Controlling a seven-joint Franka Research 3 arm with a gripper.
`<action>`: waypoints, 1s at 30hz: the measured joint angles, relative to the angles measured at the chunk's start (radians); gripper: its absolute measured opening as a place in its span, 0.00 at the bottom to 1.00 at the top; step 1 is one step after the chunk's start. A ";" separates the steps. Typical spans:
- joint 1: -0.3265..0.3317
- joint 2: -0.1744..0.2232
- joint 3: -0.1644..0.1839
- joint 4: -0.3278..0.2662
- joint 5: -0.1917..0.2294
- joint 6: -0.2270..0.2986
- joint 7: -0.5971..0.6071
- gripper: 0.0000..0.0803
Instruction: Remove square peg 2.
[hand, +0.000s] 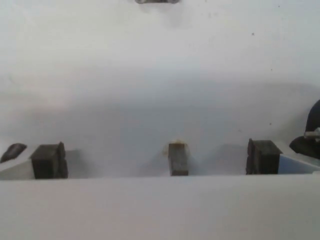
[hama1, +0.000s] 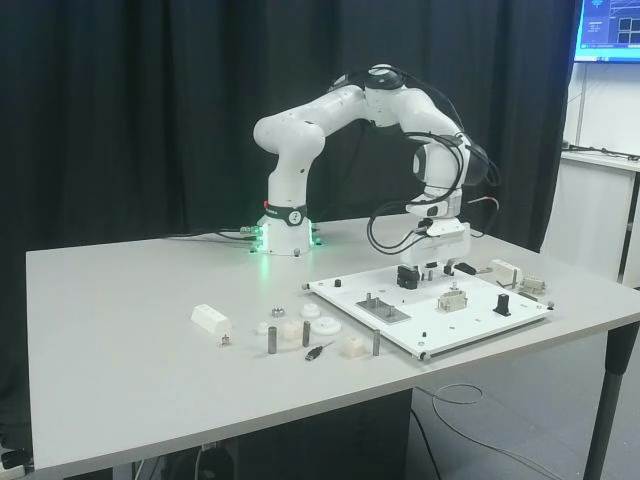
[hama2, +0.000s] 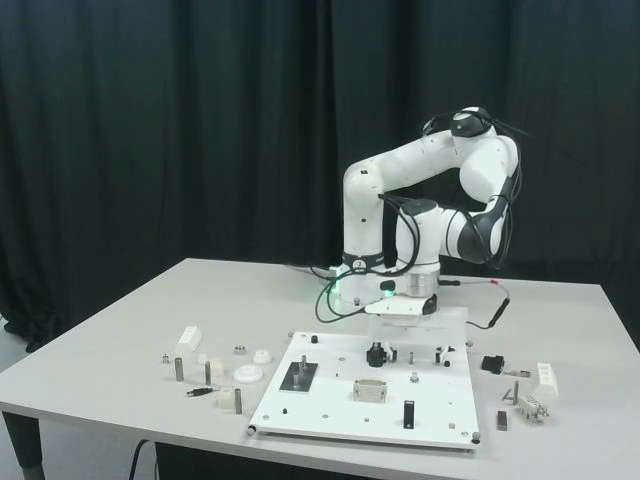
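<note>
A black curtain (hama2: 200, 130) hangs behind the grey table (hama1: 110, 320), with a lit screen (hama1: 606, 28) high at one side above a white counter (hama1: 590, 200), and a cable (hama1: 480, 415) trailing across the grey floor (hama1: 520, 440).

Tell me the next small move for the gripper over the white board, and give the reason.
Probably lower straight down a little. In the wrist view the gripper has its two black fingertip pads spread wide, and the small dark square peg stands between them, roughly centred and untouched. In the first room view the hand hangs just above the white assembly board, so it seems to need more depth before closing.
</note>
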 joint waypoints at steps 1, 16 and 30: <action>0.000 0.000 0.002 -0.001 0.001 0.003 -0.003 1.00; -0.001 0.001 0.010 -0.010 0.013 0.014 -0.017 0.87; -0.001 0.001 0.011 -0.019 0.013 0.024 -0.024 0.19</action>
